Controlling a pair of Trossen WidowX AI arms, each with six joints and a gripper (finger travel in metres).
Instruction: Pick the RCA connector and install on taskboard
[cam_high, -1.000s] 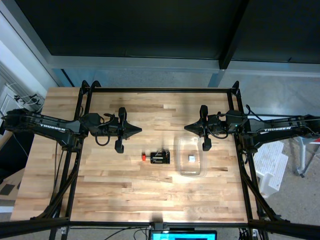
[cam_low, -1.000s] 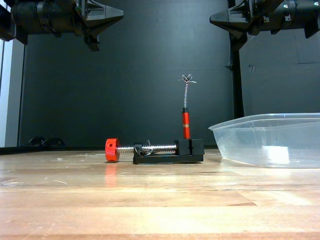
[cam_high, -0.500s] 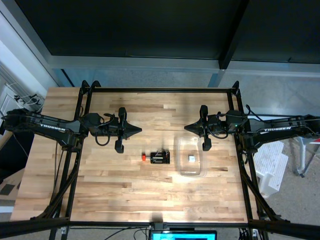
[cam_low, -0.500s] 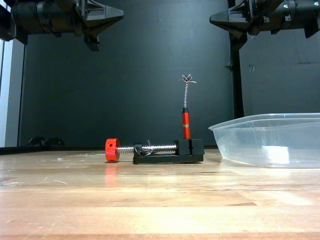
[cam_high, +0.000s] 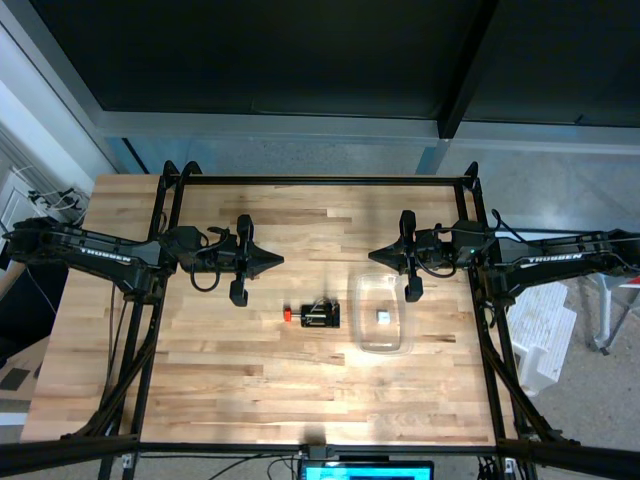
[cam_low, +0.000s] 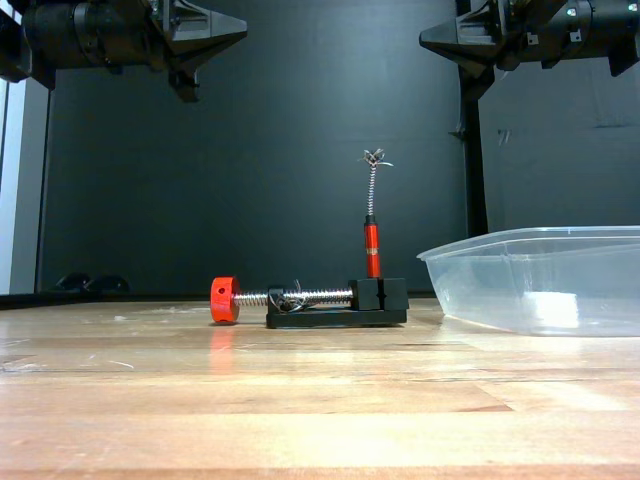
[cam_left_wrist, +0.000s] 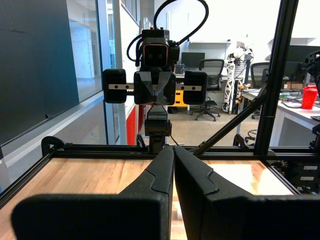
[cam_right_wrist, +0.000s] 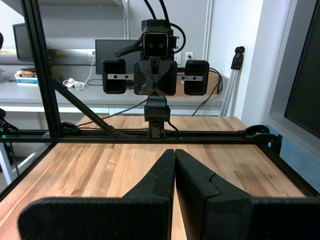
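Finding: the RCA connector (cam_low: 372, 250) stands upright on the black vise (cam_low: 340, 303), with its braided cable (cam_low: 371, 195) rising straight above it to a frayed end and nothing holding it. The clear tray (cam_low: 480, 290), just right of the vise, holds only the white block (cam_high: 383, 316); no cable leaves it. Judgement: the installation appears complete, and what is left is a check of the seating. That is best done by looking only. Any descent should come in well to one side of the cable, since a brush against it could tilt the connector off its stub. The red knob (cam_low: 225, 299) needs no attention. Pose: the left gripper (cam_left_wrist: 173, 150) hangs high over the table (cam_low: 300, 400), left of the vise, level and pointing inward, its fingers pressed together on nothing. The right gripper (cam_right_wrist: 174, 152) mirrors it, high above the tray's far end, likewise closed and empty. Both are well apart from the work.
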